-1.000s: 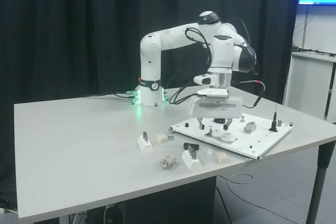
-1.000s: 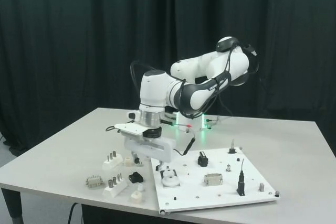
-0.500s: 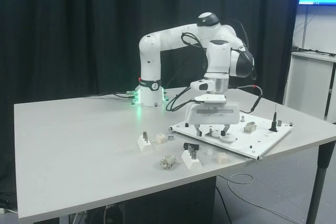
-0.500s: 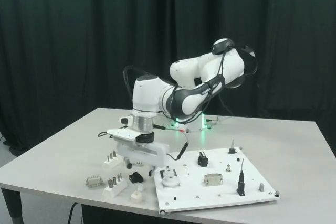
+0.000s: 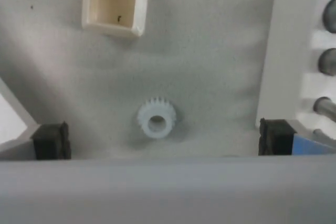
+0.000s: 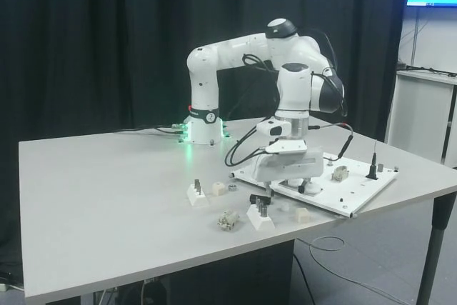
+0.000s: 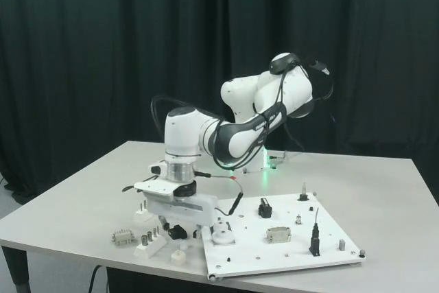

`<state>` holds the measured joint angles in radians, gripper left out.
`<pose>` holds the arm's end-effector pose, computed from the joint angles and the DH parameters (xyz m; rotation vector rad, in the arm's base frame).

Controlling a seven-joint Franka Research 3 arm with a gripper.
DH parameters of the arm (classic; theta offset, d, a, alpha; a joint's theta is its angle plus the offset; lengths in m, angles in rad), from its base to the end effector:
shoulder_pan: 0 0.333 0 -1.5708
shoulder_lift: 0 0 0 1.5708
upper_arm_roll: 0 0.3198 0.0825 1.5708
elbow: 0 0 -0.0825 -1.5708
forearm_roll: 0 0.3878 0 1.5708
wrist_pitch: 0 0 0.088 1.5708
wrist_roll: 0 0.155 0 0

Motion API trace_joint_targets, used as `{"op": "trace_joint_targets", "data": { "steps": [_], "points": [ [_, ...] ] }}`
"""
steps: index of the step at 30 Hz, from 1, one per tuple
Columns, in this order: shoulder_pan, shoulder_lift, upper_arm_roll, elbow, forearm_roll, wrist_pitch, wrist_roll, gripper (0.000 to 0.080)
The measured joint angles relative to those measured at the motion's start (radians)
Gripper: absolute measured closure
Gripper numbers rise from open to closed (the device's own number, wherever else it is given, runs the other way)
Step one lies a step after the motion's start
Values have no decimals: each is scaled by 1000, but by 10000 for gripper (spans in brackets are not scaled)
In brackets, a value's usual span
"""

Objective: Pick small gear.

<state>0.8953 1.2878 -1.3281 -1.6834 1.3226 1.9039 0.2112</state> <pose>0.6719 -0.0597 0.1744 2.8007 -1.4120 0.1112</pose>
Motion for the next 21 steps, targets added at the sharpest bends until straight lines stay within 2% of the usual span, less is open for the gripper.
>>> {"op": "trace_joint_targets", "data": {
  "steps": [21],
  "points": [
    [-6, 12, 30, 4, -1, -7, -2, 3]
  ]
}}
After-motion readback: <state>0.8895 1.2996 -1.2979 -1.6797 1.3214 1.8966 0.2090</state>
